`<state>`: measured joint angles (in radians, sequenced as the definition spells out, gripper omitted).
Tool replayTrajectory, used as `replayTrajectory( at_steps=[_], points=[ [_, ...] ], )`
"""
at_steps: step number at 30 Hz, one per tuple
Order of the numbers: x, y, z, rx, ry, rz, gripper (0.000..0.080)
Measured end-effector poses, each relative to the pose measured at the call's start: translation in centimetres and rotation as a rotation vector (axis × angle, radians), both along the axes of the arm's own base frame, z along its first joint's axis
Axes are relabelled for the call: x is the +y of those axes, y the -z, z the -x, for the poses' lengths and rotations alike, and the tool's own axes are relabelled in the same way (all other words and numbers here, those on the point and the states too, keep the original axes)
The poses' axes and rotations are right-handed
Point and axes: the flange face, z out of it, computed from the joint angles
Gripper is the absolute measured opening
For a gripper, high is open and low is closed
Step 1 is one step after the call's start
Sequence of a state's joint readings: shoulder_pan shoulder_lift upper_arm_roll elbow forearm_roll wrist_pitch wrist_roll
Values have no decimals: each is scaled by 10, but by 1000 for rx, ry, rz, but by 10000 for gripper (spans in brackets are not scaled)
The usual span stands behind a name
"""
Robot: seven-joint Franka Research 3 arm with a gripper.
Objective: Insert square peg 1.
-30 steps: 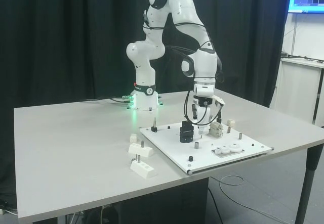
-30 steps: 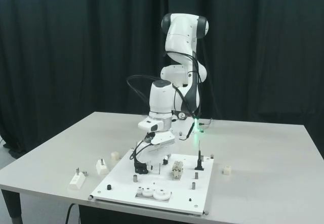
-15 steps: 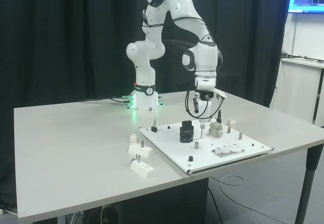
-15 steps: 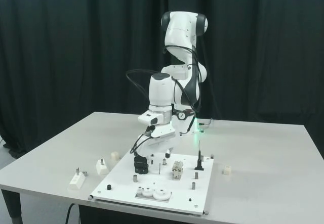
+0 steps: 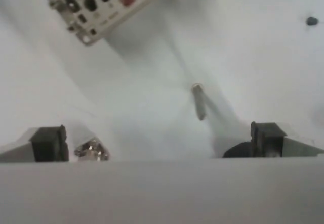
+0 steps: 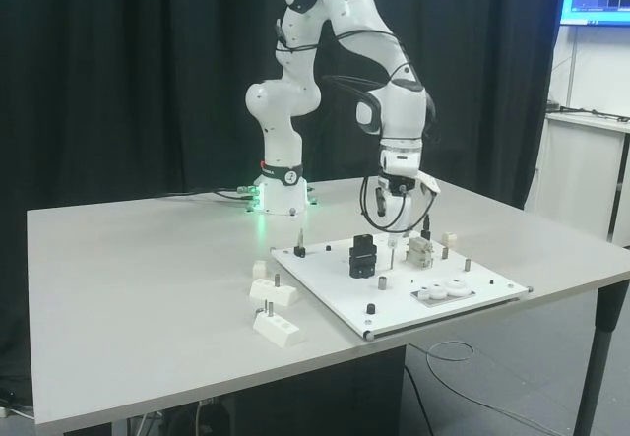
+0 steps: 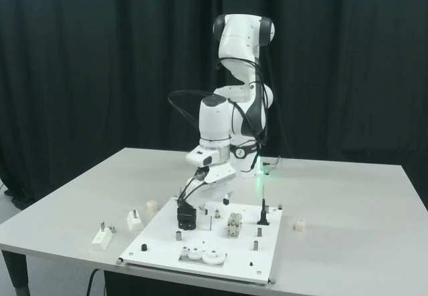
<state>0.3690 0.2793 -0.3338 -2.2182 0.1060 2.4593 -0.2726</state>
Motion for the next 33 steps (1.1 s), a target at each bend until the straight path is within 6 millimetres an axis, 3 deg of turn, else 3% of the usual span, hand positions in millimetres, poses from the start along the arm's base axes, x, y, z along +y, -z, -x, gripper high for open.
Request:
replayTrajectory(
  at_steps=[17,33],
  points=[
    [28,1,11,54,-5,-7,800],
    [33,-3,19,66,11,-3,800]
  ],
)
